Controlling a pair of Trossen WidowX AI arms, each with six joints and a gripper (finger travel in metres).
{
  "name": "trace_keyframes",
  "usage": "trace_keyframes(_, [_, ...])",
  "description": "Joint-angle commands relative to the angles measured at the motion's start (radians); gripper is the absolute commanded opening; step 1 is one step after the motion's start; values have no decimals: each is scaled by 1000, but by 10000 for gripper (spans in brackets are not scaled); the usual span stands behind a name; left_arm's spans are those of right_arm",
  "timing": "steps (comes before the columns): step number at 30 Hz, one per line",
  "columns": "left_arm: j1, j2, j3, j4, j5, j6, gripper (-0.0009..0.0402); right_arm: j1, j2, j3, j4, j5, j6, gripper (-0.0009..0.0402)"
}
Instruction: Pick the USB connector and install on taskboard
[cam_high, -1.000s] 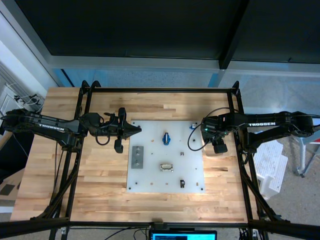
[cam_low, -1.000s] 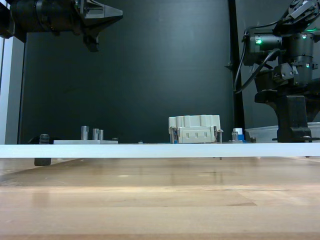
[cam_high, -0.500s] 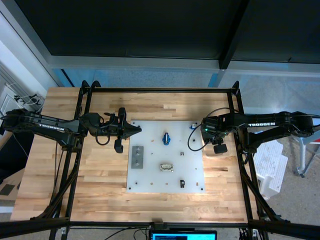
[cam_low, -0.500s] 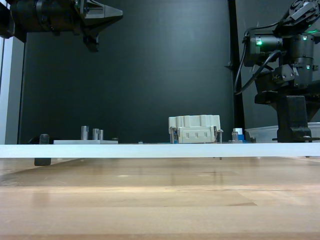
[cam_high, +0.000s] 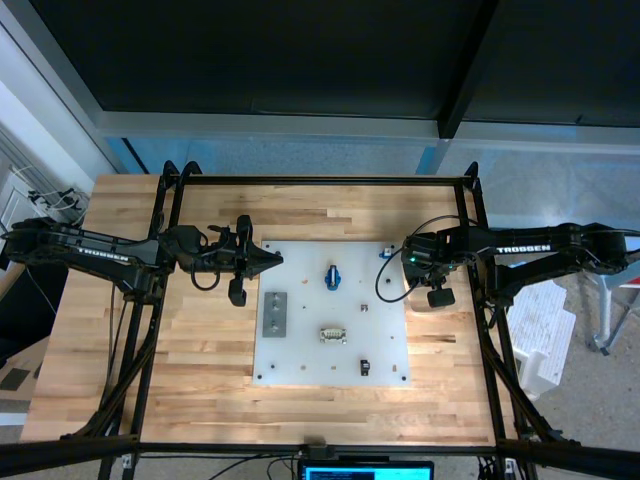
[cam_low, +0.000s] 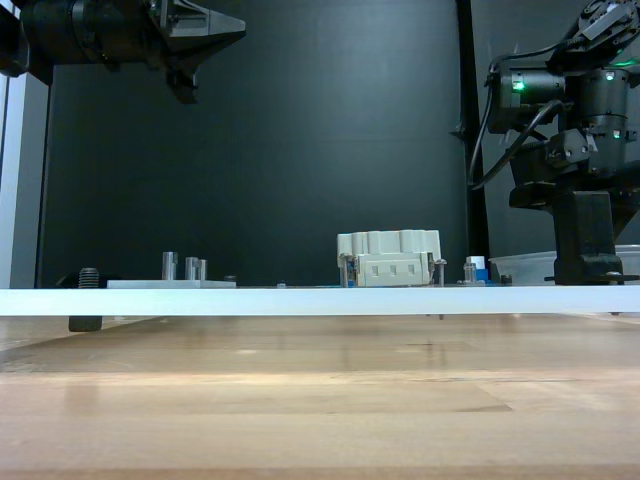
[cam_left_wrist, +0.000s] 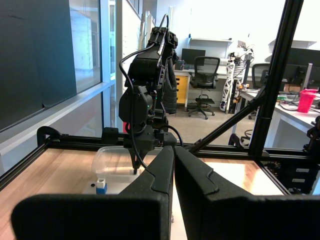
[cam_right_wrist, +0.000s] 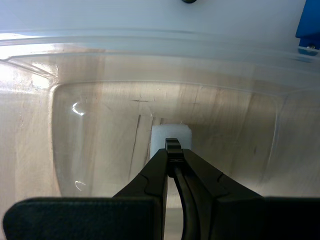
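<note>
Fingers (cam_left_wrist: 159, 172) are pressing together, empty, on the left gripper (cam_high: 272, 259) above the taskboard (cam_high: 300, 350) edge; right gripper (cam_right_wrist: 172, 151), down in the clear tray (cam_right_wrist: 100, 100), is apparently clamping the USB connector (cam_right_wrist: 172, 144), likely light and rigid, flat sides gripping best.

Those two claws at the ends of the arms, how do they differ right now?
The left gripper lies level, high over the left edge of the taskboard. The right gripper points down into a clear tray at the right edge. The left gripper holds nothing, while the right gripper pinches a black corded piece, seemingly the USB connector. Both are shut.
</note>
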Motion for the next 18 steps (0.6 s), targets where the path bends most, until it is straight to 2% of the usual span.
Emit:
trace_keyframes(1, [0, 0, 0, 0, 0, 0, 0, 0, -2, 0, -3, 0, -2, -1])
trace_keyframes(18, [0, 0, 0, 0, 0, 0, 0, 0, -74, 1, -31, 0, -10, 0])
